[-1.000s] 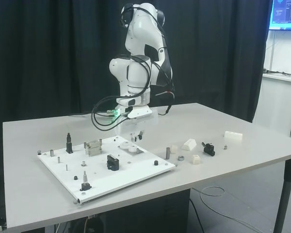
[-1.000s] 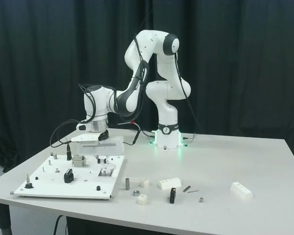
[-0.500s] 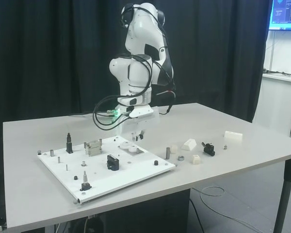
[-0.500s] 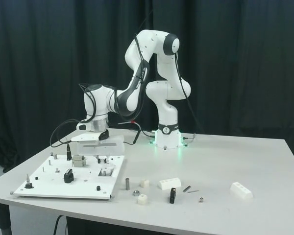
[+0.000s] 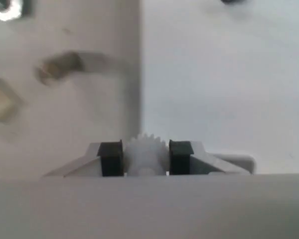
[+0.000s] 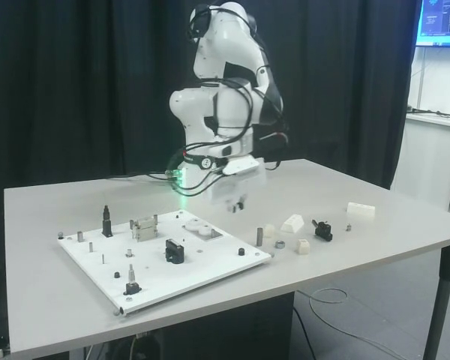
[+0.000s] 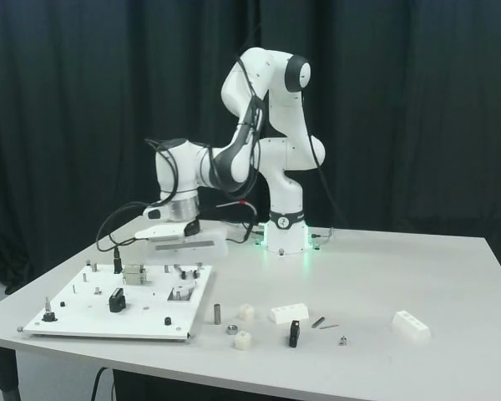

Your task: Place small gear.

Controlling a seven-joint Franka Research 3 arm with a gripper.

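arm (image 6: 217,105): raised, elbow bent | gripper (image 5: 145,158): jaws clamped, pointing down

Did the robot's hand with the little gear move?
Yes. The gripper, shut on the small gear, rose and swung off the white board, toward the loose parts beside it.

claw (image 6: 236,204) in open air | white board (image 6: 210,259) pegs well below

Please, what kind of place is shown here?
Probably a robotics lab or test cell: a white arm bolted on a grey table, black curtains behind, and a white assembly board with pegs.
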